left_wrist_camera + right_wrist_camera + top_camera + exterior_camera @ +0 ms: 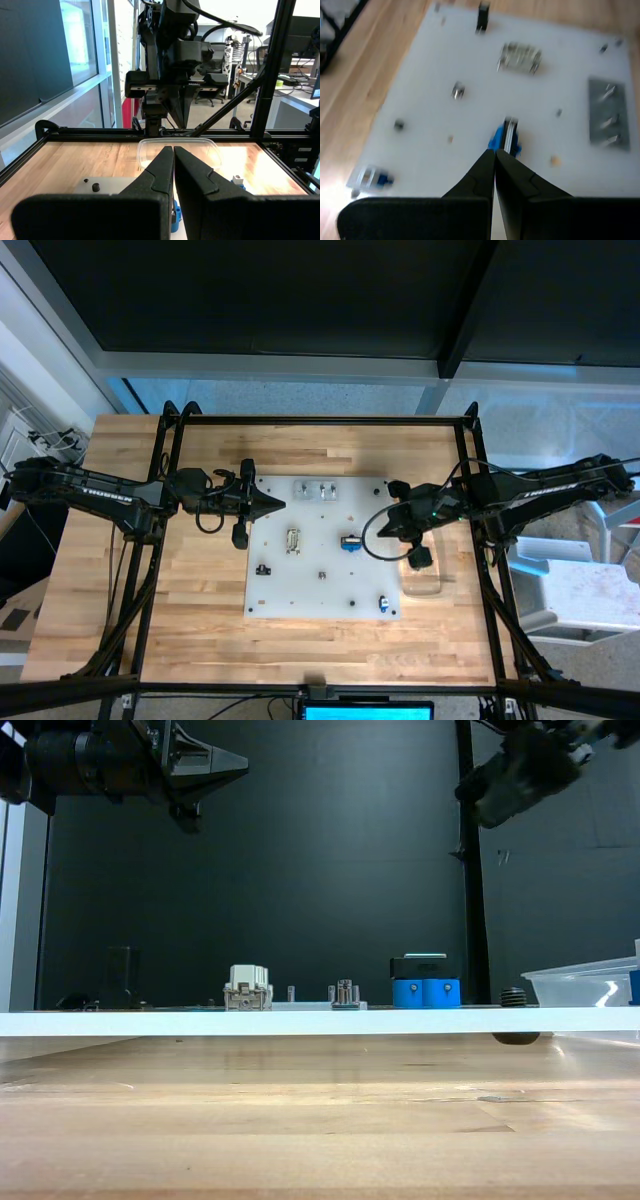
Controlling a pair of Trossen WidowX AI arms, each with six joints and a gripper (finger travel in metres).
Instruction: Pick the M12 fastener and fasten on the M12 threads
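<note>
Left gripper [173,148], clenched, is held above the board's [300,595] left edge; right gripper [494,150], likewise clenched, above its right edge. Stud [513,997] is seen bare.

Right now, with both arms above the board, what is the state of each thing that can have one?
left tool: shut, empty, raised over the far left part of the white board.
right tool: shut, empty, raised near the blue connector.
M12 stud: bare, ribs showing, no nut on it.
M12 nut: not visible in any view.
clear tray: open on top; I cannot tell what it holds.
</note>
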